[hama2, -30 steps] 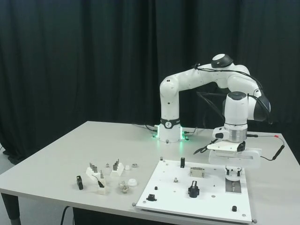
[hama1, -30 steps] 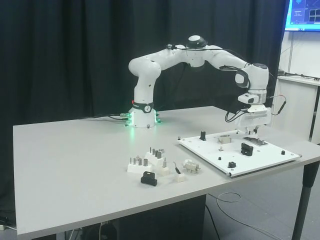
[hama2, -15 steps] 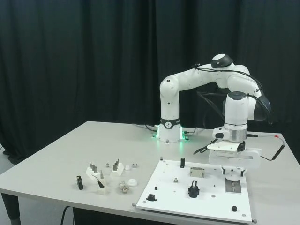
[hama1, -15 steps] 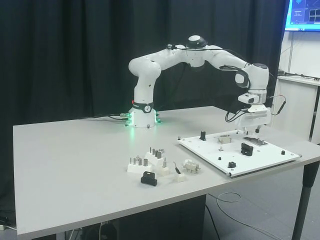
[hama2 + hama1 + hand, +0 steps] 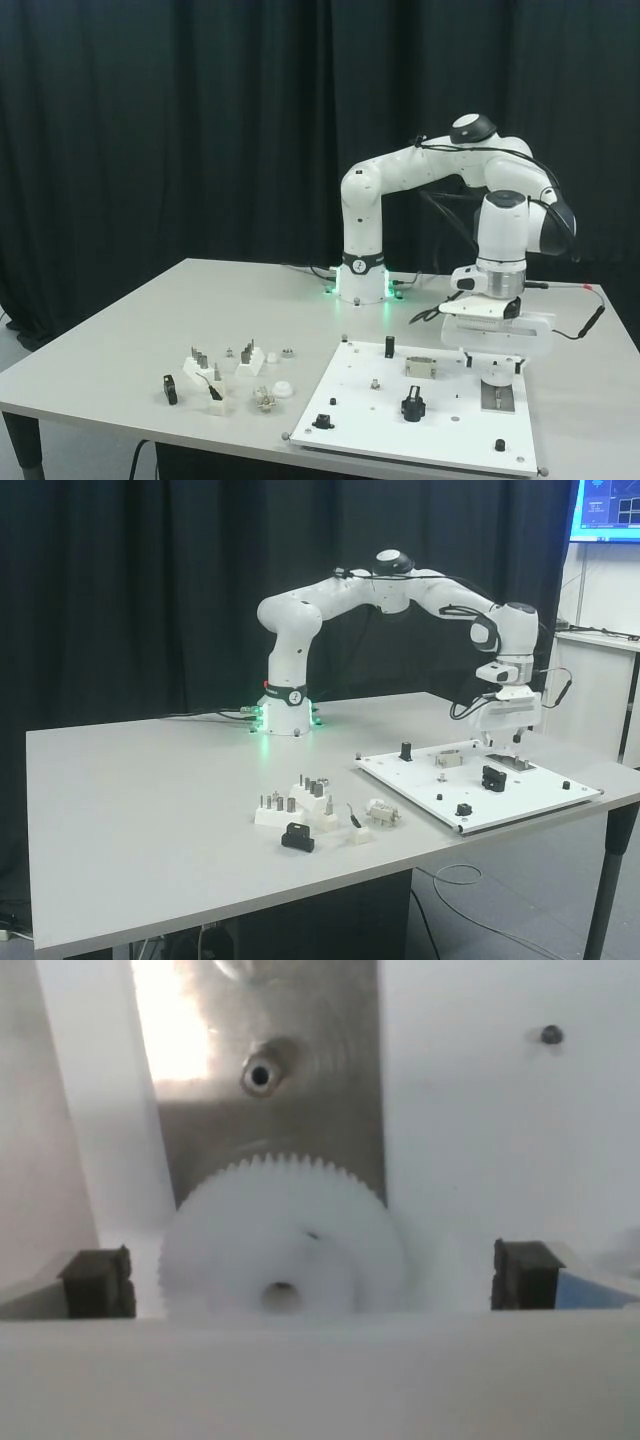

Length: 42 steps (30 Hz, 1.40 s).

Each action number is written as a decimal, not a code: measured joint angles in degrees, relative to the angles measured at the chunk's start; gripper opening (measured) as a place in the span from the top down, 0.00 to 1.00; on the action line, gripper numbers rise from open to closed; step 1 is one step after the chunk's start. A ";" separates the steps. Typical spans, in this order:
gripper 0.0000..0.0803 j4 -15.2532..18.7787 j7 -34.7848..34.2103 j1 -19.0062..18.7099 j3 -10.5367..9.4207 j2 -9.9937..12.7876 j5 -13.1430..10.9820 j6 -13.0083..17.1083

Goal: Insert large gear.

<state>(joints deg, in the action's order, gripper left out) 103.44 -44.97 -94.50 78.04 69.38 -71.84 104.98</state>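
Large gear (image 5: 283, 1250) first: I see it white and toothed in the wrist view, lying on the grey metal plate (image 5: 270, 1120), a small shaft hole (image 5: 260, 1076) just beyond its rim. My tool (image 5: 300, 1285) is open, its black pads (image 5: 98, 1282) standing clear on either side, neither touching the teeth. In the second room view, working from the left, loose white parts (image 5: 225, 370) sit at about nine o'clock on the bench (image 5: 150, 330), then the white board (image 5: 420, 420), then the tool above the board's three o'clock edge. I judge the gear released. The risk: if it is only resting on its peg, tilted or unmeshed, it could jam or ride up, and a pad could clip the teeth.
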 joint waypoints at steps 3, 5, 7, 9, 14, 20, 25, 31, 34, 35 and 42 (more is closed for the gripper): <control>0.01 0.07 -0.09 0.06 0.51 -0.24 0.96 -0.77; 0.01 0.13 -0.14 0.11 0.95 -0.25 1.41 -1.43; 0.00 0.21 -0.20 0.19 1.34 -0.25 1.79 -2.05; 0.00 0.34 -0.27 0.28 1.64 -0.25 2.16 -2.46; 0.00 1.02 -0.30 0.40 2.24 -0.25 2.73 -3.26; 0.00 2.04 -0.29 0.42 2.38 -0.25 2.73 -3.33; 0.00 2.48 -0.29 0.40 2.34 -0.25 2.69 -3.69; 0.00 2.54 -0.29 0.39 2.20 -0.25 2.67 -4.03; 0.00 2.54 -0.29 0.37 2.07 -0.25 2.66 -4.05; 0.00 2.54 -0.29 0.37 2.02 -0.25 2.64 -4.05; 0.00 2.54 -0.28 0.32 1.69 -0.25 2.59 -4.05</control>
<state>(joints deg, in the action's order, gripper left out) 105.98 -45.25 -94.18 79.72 69.13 -69.25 100.94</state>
